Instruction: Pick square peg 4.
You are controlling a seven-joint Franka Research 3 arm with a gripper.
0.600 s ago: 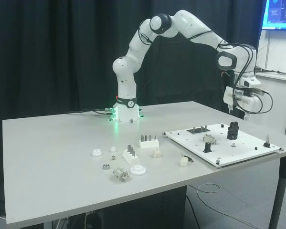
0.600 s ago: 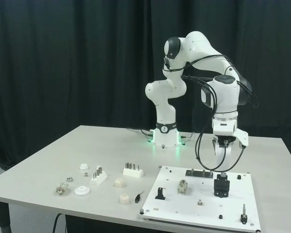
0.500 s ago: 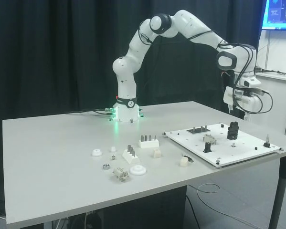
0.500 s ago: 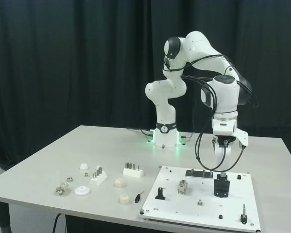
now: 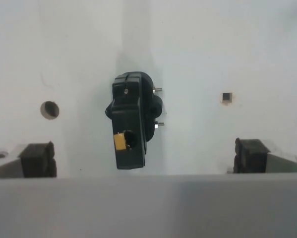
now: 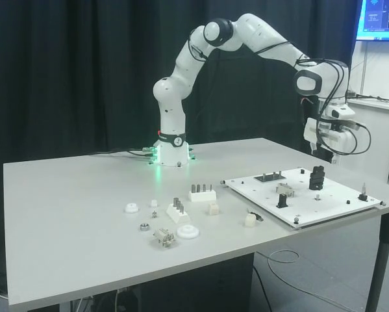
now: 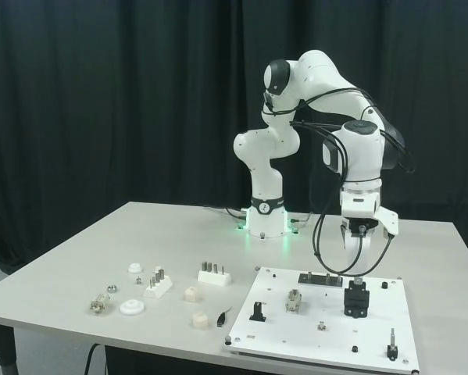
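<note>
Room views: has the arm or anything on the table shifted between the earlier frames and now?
No visible change. The pincer hangs open and empty above the black block on the white board, as before. The loose white parts on the grey table lie where they were.

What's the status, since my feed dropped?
Claw open, empty, above black fixture on white board. Pegs in white racks off the board, untouched; peg 4 not identifiable.
</note>
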